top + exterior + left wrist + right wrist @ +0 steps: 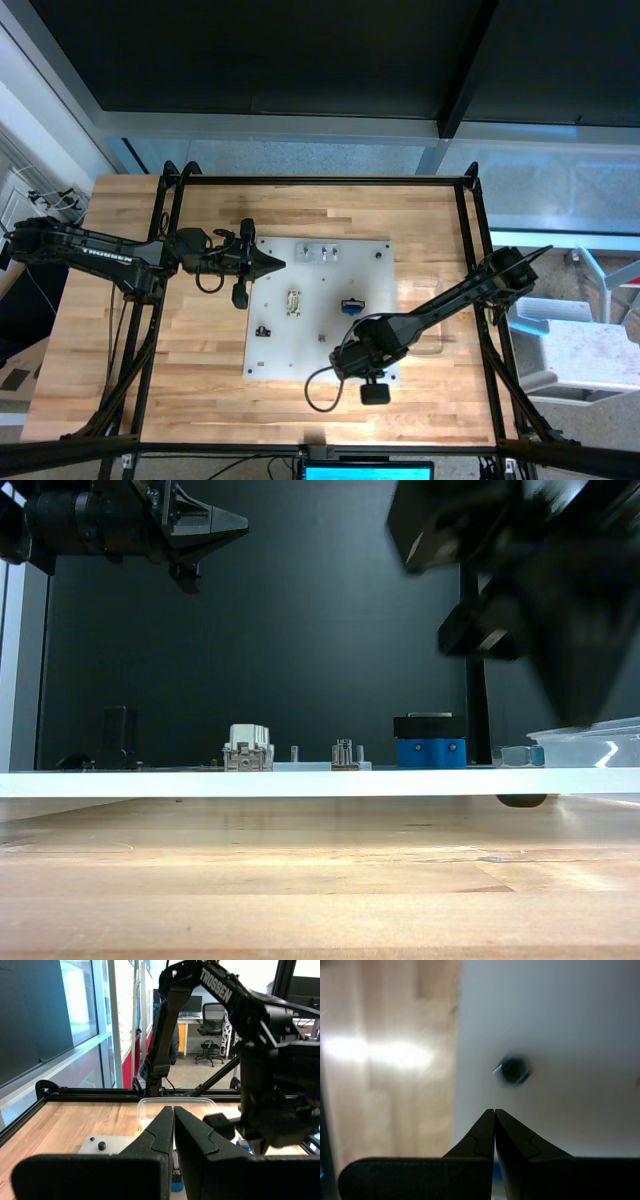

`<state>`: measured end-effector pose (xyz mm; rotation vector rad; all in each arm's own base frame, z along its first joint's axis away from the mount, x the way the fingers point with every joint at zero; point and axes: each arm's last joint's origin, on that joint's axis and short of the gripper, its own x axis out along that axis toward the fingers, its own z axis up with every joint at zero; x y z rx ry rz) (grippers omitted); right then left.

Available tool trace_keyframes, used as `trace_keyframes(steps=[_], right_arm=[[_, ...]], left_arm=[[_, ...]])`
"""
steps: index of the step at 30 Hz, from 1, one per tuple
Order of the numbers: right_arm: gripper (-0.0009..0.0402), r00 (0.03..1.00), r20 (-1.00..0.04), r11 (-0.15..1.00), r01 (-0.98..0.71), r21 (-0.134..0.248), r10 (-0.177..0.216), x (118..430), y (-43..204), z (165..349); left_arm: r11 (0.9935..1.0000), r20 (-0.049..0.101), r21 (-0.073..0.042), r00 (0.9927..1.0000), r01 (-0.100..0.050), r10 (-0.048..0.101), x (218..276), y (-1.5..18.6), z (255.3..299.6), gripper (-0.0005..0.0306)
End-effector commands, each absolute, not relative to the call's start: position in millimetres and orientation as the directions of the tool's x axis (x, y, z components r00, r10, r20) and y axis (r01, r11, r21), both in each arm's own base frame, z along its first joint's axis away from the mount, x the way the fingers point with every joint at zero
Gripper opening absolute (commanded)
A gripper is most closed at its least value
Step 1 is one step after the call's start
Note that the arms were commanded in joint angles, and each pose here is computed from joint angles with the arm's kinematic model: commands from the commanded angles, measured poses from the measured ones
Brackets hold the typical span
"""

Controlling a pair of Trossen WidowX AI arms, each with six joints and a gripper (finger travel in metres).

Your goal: Pick the M12 fastener and fasten on the M12 threads

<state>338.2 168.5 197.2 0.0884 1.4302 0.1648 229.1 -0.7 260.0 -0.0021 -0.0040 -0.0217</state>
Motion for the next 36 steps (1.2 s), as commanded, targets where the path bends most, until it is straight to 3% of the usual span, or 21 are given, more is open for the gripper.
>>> trace_keyframes(steps=[1, 6, 9, 20, 36], right_arm=[[0.0, 0.135, -0.981, 0.989, -0.052, 0.137, 0.143, 338, 166, 199.2], [0.0, 0.139, -0.98, 0.989, -0.051, 0.136, 0.142, 337, 167, 201.0], [0.0, 0.165, -0.979, 0.993, -0.044, 0.113, 0.119, 337, 166, 206.5], [0.0, 0.223, -0.963, 0.989, -0.023, 0.148, 0.15, 328, 163, 232.3], [0.0, 0.23, -0.961, 0.988, -0.025, 0.153, 0.154, 328, 163, 234.8]], left_arm=[[0.99976, 0.005, -0.002, 0.99975, 0.022, -0.022, 229.2, -0.6, 260.2, 0.0], [0.99976, 0.005, -0.002, 0.99975, 0.022, -0.022, 229.2, -0.6, 260.2, 0.0], [0.99976, 0.006, -0.002, 0.99975, 0.022, -0.022, 229.2, -0.6, 260.3, 0.0], [0.99975, 0.005, -0.002, 0.99974, 0.022, -0.022, 229.2, -0.7, 260.2, 0.0], [0.99975, 0.005, -0.002, 0.99974, 0.022, -0.022, 229.2, -0.7, 260.2, 0.0]])
